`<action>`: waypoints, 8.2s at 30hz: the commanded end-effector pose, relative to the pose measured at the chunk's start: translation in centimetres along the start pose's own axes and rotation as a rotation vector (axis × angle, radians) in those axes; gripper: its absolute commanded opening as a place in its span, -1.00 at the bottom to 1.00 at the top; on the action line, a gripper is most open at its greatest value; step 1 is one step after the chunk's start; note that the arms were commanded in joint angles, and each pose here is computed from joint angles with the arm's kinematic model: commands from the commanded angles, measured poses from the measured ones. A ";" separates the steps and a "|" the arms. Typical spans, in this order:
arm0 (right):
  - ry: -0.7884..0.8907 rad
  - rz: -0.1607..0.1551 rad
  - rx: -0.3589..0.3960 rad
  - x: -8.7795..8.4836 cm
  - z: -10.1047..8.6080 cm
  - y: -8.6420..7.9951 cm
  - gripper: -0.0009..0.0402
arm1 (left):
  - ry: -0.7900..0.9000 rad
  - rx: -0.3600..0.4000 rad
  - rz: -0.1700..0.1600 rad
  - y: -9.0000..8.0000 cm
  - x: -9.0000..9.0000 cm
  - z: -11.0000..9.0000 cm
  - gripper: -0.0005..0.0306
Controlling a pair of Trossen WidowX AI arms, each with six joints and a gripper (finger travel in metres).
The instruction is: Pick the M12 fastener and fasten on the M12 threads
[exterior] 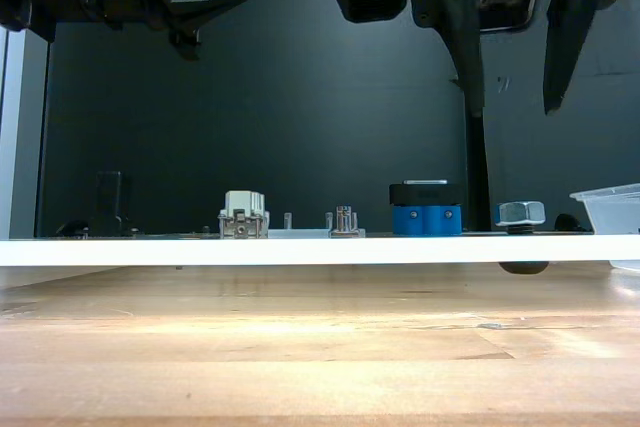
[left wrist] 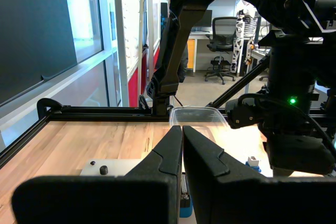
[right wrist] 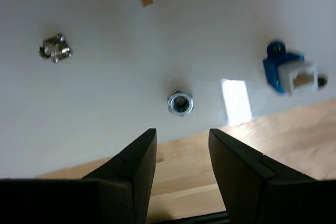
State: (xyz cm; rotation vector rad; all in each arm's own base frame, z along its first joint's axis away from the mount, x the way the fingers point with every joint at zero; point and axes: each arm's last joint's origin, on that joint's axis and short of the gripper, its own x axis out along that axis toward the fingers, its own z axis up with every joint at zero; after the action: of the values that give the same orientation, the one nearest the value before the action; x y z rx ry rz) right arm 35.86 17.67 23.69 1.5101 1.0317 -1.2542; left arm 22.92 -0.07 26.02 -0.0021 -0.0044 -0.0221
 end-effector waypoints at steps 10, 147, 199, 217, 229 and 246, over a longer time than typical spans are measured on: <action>-0.032 -0.004 -0.889 0.1 0.1 -0.1 -0.29 | 0.000 0.000 0.000 0.0 0.0 0.0 -0.97; 0.049 0.071 -1.668 5.5 0.0 -0.7 -0.96 | 0.000 0.000 0.000 0.0 0.0 0.0 -0.97; 0.035 0.093 -1.669 4.4 0.0 -0.9 -0.96 | -0.001 0.000 0.000 0.0 0.0 0.0 -0.97; -0.050 0.114 -1.650 5.4 -0.3 -0.3 -0.96 | 0.000 0.000 0.000 0.0 0.0 0.0 -0.96; 0.125 0.094 -1.657 4.3 -0.1 -1.1 -0.96 | 0.000 0.000 0.000 0.0 0.0 0.0 -0.97; -0.061 0.114 -1.641 5.4 -0.3 -0.3 -0.96 | 0.000 0.000 0.000 0.0 0.0 0.0 -0.97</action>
State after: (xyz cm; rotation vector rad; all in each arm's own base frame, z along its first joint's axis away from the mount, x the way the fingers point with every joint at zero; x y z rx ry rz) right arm 36.42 18.26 18.30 0.2058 1.3160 -0.0765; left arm 22.91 -0.07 26.01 -0.0017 -0.0044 -0.0217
